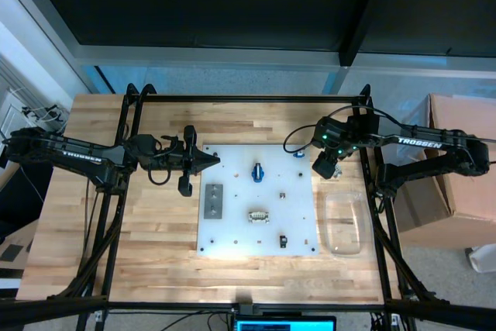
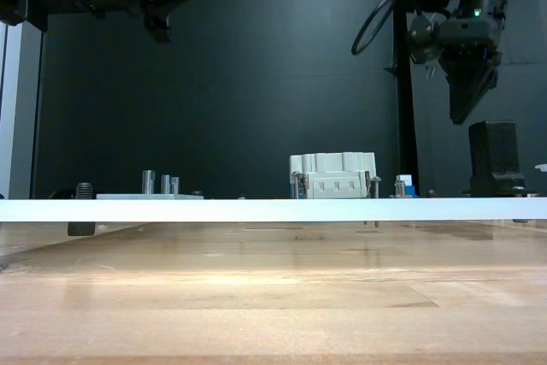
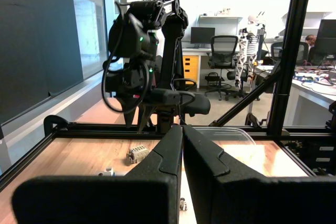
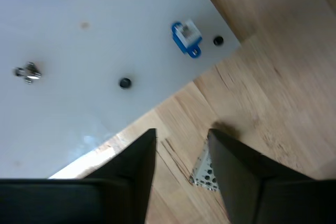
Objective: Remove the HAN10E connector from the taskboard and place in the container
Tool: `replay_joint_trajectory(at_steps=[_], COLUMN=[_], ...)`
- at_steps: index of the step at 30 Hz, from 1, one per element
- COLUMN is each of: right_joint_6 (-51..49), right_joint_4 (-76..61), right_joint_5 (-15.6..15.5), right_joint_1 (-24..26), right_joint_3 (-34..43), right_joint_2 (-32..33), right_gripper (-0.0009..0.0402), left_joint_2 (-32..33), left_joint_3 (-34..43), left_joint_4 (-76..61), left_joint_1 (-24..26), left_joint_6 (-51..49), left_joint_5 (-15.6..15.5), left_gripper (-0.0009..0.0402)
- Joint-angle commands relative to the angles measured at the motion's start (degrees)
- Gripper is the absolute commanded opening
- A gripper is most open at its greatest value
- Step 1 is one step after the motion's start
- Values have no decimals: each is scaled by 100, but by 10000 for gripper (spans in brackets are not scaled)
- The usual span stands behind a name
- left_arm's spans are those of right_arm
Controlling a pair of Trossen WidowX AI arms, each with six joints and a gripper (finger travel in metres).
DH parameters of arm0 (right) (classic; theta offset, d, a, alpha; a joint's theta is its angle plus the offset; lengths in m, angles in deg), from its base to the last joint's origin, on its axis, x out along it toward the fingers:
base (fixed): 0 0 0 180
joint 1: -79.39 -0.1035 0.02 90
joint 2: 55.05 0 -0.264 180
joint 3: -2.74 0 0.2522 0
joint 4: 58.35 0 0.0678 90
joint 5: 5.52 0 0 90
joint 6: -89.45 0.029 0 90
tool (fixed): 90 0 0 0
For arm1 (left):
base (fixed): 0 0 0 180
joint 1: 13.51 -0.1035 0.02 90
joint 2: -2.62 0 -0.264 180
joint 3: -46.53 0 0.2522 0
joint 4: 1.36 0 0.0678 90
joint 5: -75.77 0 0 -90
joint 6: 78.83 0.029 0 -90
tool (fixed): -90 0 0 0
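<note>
HAN10E connector (image 1: 258,216) sits upright on my taskboard (image 1: 232,230), long axis left-right, nearward and inward of the right gripper (image 1: 323,168), whose jaws are part-open and empty. Left gripper (image 1: 213,159) hovers pinched closed, holding nothing.

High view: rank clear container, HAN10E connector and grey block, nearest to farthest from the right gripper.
From the right gripper, open, above the board's right edge:
1. Clear container, on the table right of the board.
2. HAN10E connector, upright on the board, mid-front.
3. Grey block, board's left side.
Left gripper, shut, hangs over the board's far-left corner.
</note>
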Motion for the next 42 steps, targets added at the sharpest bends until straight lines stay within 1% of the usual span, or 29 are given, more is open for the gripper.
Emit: replay_joint_trajectory(at_steps=[1,5,8,13,17,19,21,30,34,38,42], right_joint_6=[24,0,0,0,146,168,157,195,188,190,190], right_joint_4=[-28,-122,-125,-138,-175,-205,-256,-50,197,306,363], right_joint_5=[11,15,13,13,11,-9,2,15,13,13,9], right_joint_1=[-42,-46,-50,-50,-13,87,247,809,940,1051,1054], right_joint_3=[17,13,13,4,-85,-199,-328,-874,-1108,-1279,-1401], right_joint_2=[-48,-46,-46,-46,-46,-50,-52,-9,166,389,566], right_gripper=[76,34,17,12,24,41,68,229,284,309,310], left_joint_2=[2,2,0,2,2,2,2,2,2,2,2], left_joint_3=[0,0,0,0,0,0,0,0,0,0,0], left_joint_4=[0,0,0,0,0,0,0,0,0,0,0], left_joint_1=[-2,-2,-2,0,0,-2,0,-2,0,-2,-2], left_joint_6=[2,2,2,2,2,2,2,2,2,2,2], left_joint_5=[0,0,0,0,0,0,0,0,0,0,0], left_gripper=[0,0,0,0,0,0,0,0,0,0,0])
